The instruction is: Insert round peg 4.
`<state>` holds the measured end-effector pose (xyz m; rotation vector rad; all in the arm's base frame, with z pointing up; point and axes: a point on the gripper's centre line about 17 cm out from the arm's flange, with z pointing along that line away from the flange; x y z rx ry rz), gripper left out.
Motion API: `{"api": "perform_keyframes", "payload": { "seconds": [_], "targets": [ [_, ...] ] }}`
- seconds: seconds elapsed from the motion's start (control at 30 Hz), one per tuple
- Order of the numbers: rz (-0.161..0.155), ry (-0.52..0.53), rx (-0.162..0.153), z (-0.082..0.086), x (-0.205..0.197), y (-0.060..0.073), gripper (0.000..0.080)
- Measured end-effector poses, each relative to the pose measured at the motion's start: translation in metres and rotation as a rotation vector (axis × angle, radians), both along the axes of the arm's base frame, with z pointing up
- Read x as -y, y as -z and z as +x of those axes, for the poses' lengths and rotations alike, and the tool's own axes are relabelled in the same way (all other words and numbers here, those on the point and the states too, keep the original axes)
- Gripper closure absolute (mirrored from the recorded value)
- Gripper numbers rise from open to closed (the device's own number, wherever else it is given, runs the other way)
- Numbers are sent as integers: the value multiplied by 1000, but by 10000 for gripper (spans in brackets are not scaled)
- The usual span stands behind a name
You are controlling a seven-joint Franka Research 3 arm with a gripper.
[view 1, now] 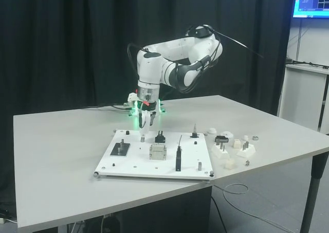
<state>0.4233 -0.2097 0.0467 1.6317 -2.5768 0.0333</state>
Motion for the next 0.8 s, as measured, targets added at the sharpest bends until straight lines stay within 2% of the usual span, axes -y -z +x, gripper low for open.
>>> {"api": "perform_keyframes", "payload": {
  "seconds": [0.13, 0.43, 0.47, 0.73, 0.77, 0.8],
  "targets": [
    [-4, 4, 4, 0, 1, 0, 658],
    [-36, 13, 11, -3, 10, -2, 658],
    [-38, 13, 12, -3, 10, -3, 408],
    [-53, 2, 24, 2, 12, -9, 408],
    [-54, 0, 26, 3, 11, -10, 110],
    [-55, -2, 28, 4, 11, -11, 29]
  ]
}}
